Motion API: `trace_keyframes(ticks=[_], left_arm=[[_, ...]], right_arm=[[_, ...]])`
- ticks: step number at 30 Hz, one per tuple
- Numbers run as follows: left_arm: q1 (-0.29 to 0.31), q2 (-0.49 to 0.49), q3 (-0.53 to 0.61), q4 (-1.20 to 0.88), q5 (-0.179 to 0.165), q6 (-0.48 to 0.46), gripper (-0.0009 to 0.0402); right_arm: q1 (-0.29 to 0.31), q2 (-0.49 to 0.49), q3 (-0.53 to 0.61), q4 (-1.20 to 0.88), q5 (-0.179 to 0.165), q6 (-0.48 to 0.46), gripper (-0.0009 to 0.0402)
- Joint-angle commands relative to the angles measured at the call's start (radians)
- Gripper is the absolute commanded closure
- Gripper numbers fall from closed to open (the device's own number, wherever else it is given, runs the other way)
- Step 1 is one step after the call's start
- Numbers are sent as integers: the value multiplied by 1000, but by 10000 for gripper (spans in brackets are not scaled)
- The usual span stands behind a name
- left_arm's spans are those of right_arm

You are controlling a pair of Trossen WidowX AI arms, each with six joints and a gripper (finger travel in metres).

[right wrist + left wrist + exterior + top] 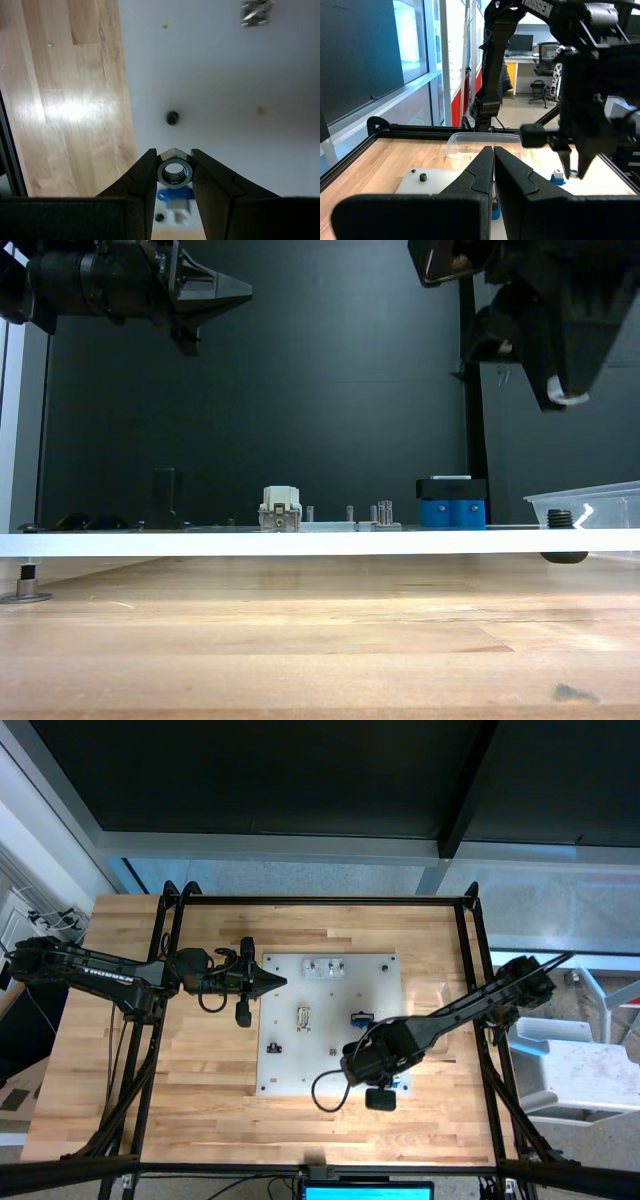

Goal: Unfasten the M12 fastener and place in the container

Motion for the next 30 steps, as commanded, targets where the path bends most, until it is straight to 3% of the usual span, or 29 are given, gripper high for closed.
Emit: trace_keyframes(ticks=[1,7,16,30], left_arm=[[0,0,0,0,0,0,393],[0,0,0,0,0,0,393],[0,0,0,0,0,0,393],[0,0,0,0,0,0,393]], right_arm=[[-23,-35,-14,-18,1,-32,387],[-93,-122,-89,-28,10,-60,387],[-214,-296,-310,-30,9,-56,387],[-290,-547,-602,-29,10,-46,387]])
